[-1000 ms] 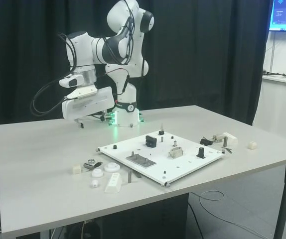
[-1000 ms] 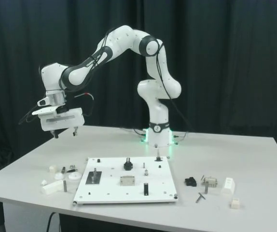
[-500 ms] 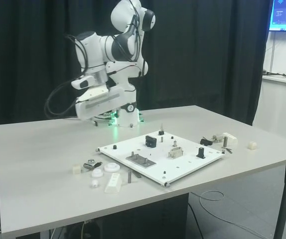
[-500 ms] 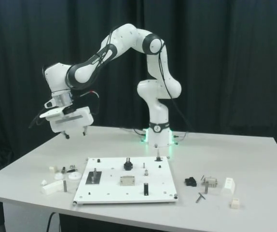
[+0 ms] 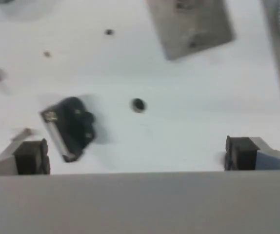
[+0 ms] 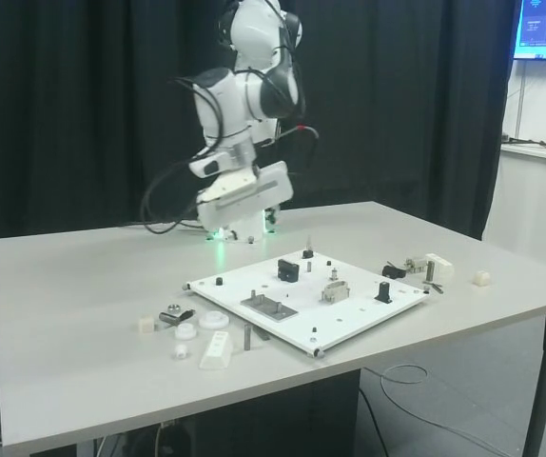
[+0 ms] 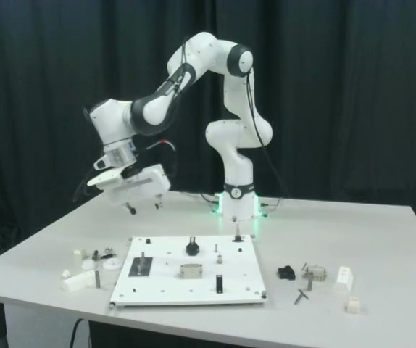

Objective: Remove BNC.

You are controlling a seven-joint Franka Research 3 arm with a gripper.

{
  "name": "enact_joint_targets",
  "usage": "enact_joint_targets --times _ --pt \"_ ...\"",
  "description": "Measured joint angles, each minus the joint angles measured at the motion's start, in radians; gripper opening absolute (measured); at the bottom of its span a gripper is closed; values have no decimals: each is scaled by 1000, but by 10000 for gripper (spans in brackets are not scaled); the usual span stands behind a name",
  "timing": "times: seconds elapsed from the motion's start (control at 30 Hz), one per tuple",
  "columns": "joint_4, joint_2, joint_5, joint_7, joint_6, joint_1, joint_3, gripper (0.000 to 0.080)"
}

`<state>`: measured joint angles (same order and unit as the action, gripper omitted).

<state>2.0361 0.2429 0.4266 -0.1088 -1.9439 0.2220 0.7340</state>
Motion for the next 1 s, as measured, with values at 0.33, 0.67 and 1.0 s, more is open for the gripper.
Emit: enact_joint_targets --times 0.33,0.67,1.0 --pt "76 -54 0 -219 -70 139 -5 800" --pt "135 -84 -1 -521 -175 278 -7 800" --pt "190 -84 -10 -822 -294 385 -7 800"
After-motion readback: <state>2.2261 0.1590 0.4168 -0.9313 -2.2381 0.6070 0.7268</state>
